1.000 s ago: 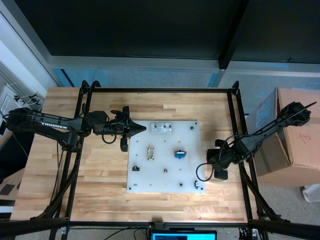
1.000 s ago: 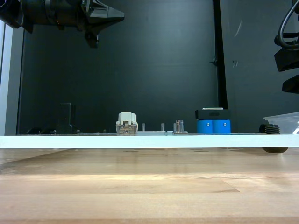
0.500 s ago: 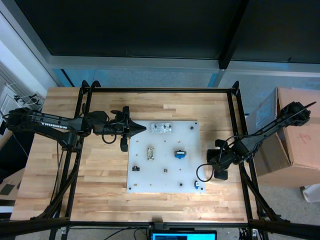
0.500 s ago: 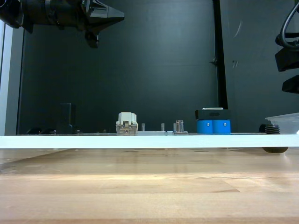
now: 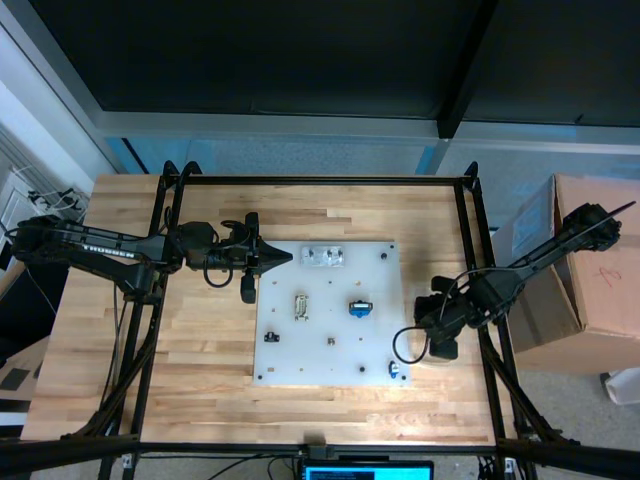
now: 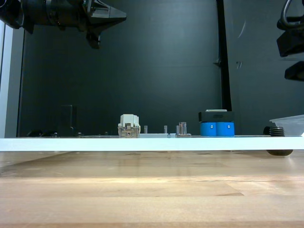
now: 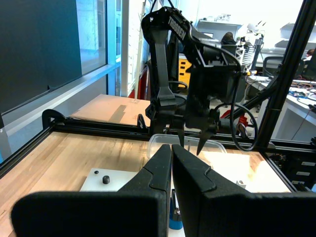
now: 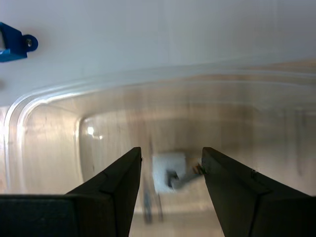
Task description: Pick the RJ45 connector and install on the taskboard
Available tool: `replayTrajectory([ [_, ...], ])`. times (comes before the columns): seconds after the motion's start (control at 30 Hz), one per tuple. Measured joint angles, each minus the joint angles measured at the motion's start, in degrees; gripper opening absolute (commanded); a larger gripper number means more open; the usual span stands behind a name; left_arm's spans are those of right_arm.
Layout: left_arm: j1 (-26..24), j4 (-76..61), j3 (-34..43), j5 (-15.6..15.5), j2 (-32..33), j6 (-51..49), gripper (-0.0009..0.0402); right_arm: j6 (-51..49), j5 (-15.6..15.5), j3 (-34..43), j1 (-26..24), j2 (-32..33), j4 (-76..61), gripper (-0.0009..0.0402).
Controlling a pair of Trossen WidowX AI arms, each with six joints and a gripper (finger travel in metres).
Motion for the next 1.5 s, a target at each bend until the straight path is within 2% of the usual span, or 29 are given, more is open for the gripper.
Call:
replayTrajectory([
  [0.17,0.0,0.0,0.0,0.0,0.0,0.0,0.0001,1.0,-5.2,2.8,0.0,0.2,-6.0,0.0194],
  [0.47,0.0,0.0,0.0,0.0,0.0,0.0,0.0001,1.4,-10.4,5.8,-2.4,2.6,-10.9,0.0194],
  [0.97,0.0,0.0,0.0,0.0,0.0,0.0,0.0001,1.0,-10.2,4.5,-4.5,8.8,-7.5,0.0194],
  [1.2,0.0,0.0,0.0,0.0,0.0,0.0,0.0001,1.1,-8.7,1.5,-4.7,9.8,-2.4,0.0192],
  [1.33,0.0,0.0,0.0,0.0,0.0,0.0,0.0001,1.2,-8.7,0.3,-4.8,9.8,-0.4,0.0171],
  [1.5,0.0,0.0,0.0,0.0,0.0,0.0,0.0001,1.4,-8.7,0.2,-4.7,9.8,-0.4,0.0125],
])
